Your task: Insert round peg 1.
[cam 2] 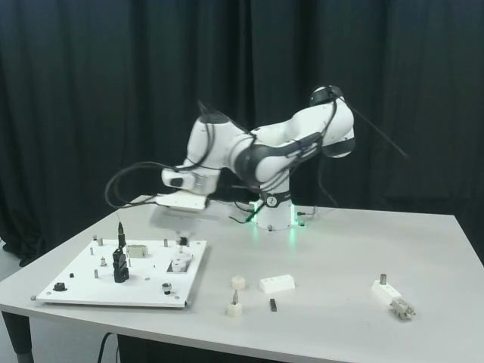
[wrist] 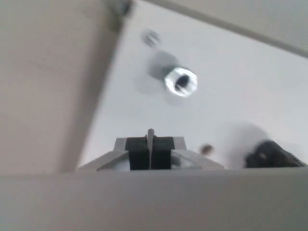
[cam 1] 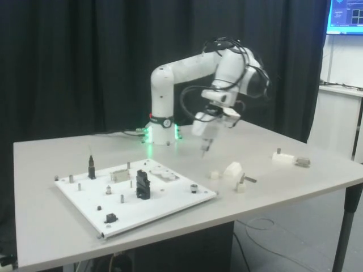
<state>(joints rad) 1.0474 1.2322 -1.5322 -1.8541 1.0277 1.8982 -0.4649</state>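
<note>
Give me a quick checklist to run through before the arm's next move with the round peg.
1. Peg held: ok. The jaws are shut on the round peg.
2. Target surface in sight: ok. The white board lies below the peg in the wrist view.
3. Peg off the surface: ok. It hangs in the air in the first room view.
4. Tip lined up with the metal socket: not ok. The socket lies off to one side.
5. Clear of the black part: ok. It is apart from the jaws.
6. Which hole is peg 1's: cannot tell.
</note>
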